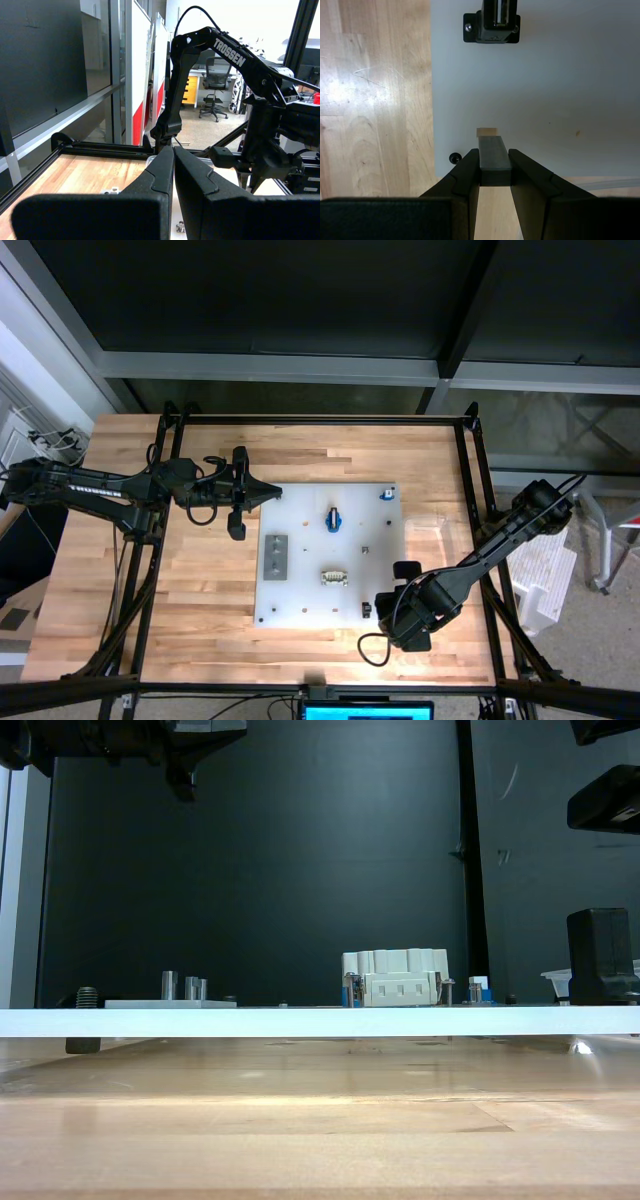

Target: Pick the 16mm bar and install on taskboard

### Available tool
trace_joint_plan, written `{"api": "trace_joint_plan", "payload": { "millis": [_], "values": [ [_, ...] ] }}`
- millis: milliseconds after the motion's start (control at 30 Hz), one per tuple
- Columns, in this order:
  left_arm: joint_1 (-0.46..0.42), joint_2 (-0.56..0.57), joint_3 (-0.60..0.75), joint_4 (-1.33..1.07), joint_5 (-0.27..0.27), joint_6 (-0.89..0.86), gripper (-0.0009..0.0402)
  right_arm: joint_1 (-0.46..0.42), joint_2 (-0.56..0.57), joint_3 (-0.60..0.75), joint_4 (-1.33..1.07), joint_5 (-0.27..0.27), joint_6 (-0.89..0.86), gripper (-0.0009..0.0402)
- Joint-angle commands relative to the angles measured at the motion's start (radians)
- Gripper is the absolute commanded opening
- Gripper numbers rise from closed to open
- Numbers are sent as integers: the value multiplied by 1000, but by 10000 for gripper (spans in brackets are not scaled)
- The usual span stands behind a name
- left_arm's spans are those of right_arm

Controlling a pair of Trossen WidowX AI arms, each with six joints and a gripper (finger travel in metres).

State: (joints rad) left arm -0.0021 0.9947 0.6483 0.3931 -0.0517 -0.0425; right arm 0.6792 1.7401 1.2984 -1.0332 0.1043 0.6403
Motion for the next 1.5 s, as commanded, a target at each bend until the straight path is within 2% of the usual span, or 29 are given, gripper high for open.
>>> {"api": "trace_joint_plan", "payload": {
  "millis": [33, 1500],
  "values": [
    [0, 0, 0, 0, 0, 0, 0, 1, 2, -4, 7, 0, 3, 4],
    [0, 0, 0, 0, 0, 0, 0, -1, 18, -35, 56, 8, 11, 4]
  ]
}}
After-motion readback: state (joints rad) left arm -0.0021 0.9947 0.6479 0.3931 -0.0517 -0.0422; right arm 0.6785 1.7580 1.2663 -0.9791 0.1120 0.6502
